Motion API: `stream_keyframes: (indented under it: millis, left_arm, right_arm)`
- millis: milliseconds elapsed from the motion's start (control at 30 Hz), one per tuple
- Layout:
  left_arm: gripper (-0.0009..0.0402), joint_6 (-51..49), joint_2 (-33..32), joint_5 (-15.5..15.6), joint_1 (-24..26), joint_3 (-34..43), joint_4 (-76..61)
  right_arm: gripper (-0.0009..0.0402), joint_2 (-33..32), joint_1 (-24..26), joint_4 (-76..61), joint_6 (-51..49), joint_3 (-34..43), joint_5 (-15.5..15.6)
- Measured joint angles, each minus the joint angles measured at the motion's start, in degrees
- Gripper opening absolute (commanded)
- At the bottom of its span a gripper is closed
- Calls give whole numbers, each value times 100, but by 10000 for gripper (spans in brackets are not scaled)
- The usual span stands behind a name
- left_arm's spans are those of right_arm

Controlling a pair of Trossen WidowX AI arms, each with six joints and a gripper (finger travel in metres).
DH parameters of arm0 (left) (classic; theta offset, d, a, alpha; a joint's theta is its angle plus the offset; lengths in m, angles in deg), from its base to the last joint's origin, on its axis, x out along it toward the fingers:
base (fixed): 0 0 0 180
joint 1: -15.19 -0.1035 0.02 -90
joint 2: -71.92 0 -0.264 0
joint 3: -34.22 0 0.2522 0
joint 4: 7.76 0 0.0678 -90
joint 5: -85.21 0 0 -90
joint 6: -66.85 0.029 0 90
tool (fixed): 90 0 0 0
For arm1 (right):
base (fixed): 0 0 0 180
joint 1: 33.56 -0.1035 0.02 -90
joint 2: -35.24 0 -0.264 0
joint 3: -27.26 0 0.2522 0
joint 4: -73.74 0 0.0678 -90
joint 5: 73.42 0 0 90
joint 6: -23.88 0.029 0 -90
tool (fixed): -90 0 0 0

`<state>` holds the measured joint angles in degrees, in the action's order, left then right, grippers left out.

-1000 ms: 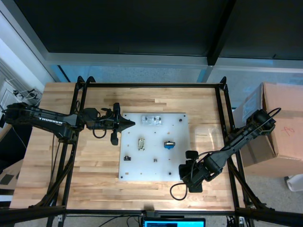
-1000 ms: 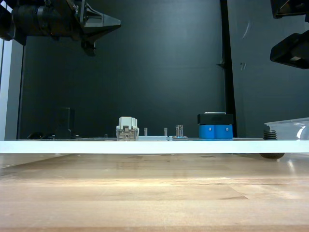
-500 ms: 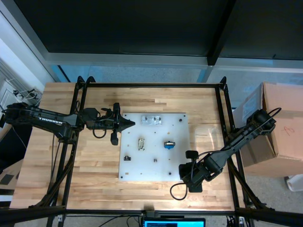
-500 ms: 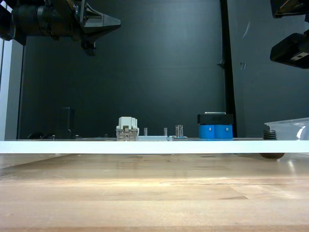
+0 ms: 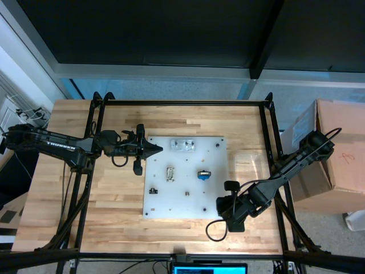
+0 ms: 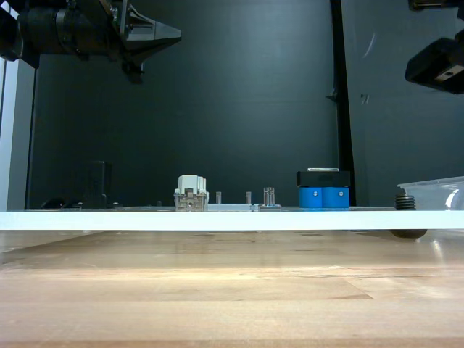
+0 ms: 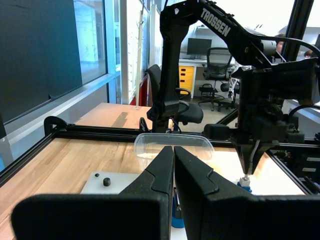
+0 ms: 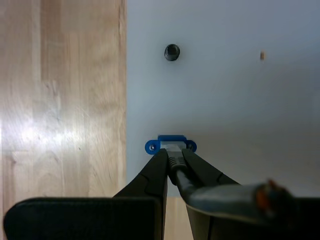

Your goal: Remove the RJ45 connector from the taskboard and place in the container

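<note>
My right gripper (image 8: 171, 154) stands at the five o'clock corner of the flat white taskboard (image 8: 225, 90), pointing straight down. Its fingers are drawn in narrow and clamp the grey RJ45 connector with its black boot (image 8: 173, 149). The connector's tip meets the small blue plastic seat (image 8: 151, 146); I cannot tell how deep it sits there. A grey cable (image 8: 220, 197) with an orange patch near its end trails back from the connector along my fingers. At twelve o'clock from the seat a black round screw head (image 8: 172, 52) sits in the board, and the light wooden table (image 8: 75, 100) lies at nine o'clock.

My left gripper (image 7: 173, 150) hangs high over the board's ten o'clock edge, lying level and pointing toward three o'clock. Its fingers are pressed together with nothing between them. Ahead of it the clear plastic container (image 7: 195, 142) rests on the table just beside the board's three o'clock edge, well apart from the connector.

White capitals on my right arm (image 7: 216, 21) read "TROSSEN". The brown cardboard box (image 5: 339, 154), off the table at three o'clock, bears a red mark I cannot read.
</note>
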<state>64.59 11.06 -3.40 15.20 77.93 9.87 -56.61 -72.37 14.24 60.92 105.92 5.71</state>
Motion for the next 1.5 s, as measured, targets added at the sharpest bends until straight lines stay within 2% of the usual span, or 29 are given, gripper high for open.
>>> stream_keyframes:
  millis: [400,800,967,1333,1500]
  left_arm:
    - [0,0,2,-2,0,0,-2]
    - [0,0,0,-2,0,-2,-2]
    - [0,0,0,0,0,-2,0]
    - [0,0,2,-2,0,0,-2]
    - [0,0,0,-2,0,-2,-2]
  right_arm:
    - [0,341,205,-452,-24,385,-13]
    - [10,417,501,-619,-24,424,-2]
    - [63,625,710,-780,-48,302,-2]
    - [223,1467,1231,-774,-46,-531,-7]
    - [263,1926,1410,-774,-46,-933,-2]
